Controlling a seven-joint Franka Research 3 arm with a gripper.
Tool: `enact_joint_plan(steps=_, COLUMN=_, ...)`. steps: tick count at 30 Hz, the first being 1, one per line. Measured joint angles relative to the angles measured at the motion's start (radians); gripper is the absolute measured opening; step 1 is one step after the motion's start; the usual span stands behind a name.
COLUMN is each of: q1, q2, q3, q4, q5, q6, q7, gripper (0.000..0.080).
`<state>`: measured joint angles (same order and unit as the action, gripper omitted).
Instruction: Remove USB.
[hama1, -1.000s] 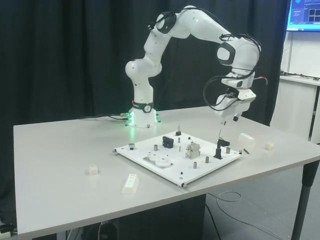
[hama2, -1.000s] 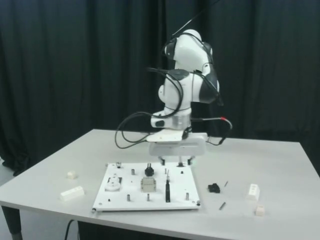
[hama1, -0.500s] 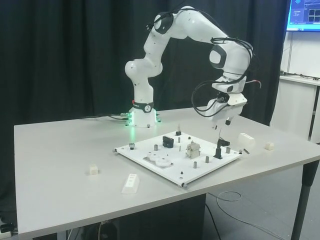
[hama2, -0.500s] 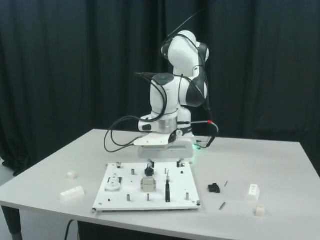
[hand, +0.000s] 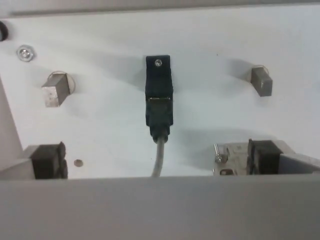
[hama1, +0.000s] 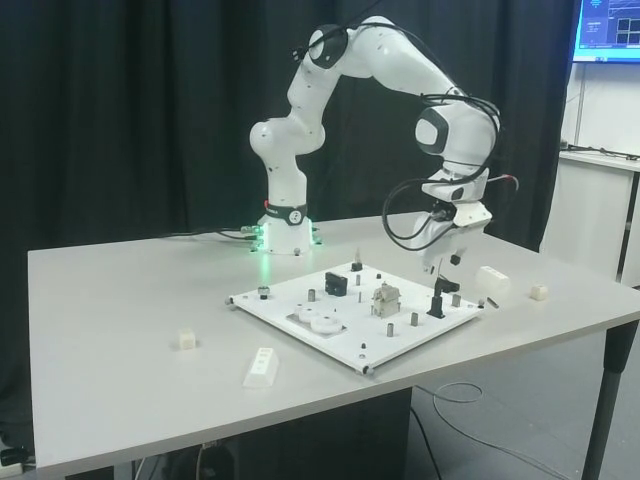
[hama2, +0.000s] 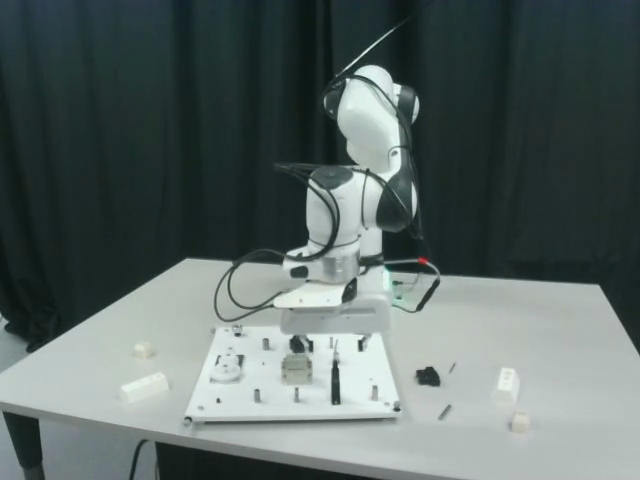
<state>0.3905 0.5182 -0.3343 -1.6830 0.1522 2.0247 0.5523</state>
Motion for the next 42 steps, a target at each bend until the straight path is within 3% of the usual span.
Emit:
enact_joint_plan(steps=10, q1=0.0, q2=0.0, q3=0.002, q4=-0.029, q5=0.0, q6=0.036, q7=-0.001, gripper=0.08)
enact_joint_plan(steps=11, q1=0.0, q2=0.0, q3=0.002, q4=-0.03, q5=0.0, q6=0.037, q7=-0.001, gripper=0.0683)
enact_joint_plan(steps=16, q1=0.0, q2=0.0, q3=0.002, q4=-0.035, q5=0.0, q6=0.041, q7=-0.001, gripper=0.0683)
enact_joint_plan(steps=17, q1=0.0, q2=0.0, q3=0.002, q4=-0.036, q5=0.0, q6=0.042, q7=-0.001, gripper=0.052)
enact_joint_plan(steps=24, q1=0.0, q2=0.0, q3=0.003, q4=-0.039, q5=0.0, q6=0.047, q7=-0.001, gripper=0.052)
enact_joint_plan(steps=25, q1=0.0, q2=0.0, q3=0.003, q4=-0.039, q5=0.0, q6=0.047, q7=-0.001, gripper=0.0344)
enact_joint_plan(steps=26, q1=0.0, q2=0.0, q3=0.003, q4=-0.039, q5=0.0, q6=0.047, q7=-0.001, gripper=0.0344)
enact_joint_plan(steps=27, q1=0.0, q2=0.0, q3=0.003, q4=-0.039, q5=0.0, q6=0.047, q7=-0.001, gripper=0.0144)
enact_joint_plan(steps=31, q1=0.0, q2=0.0, q3=0.004, q4=-0.039, q5=0.0, q6=0.047, q7=-0.001, gripper=0.0144)
enact_joint_plan(steps=32, q1=0.0, q2=-0.001, q3=0.004, q4=-0.039, q5=0.0, q6=0.047, q7=-0.001, gripper=0.0032)
enact_joint_plan(steps=42, q1=0.0, q2=-0.001, q3=0.004, q4=-0.04, q5=0.0, q6=0.047, q7=-0.001, gripper=0.0027)
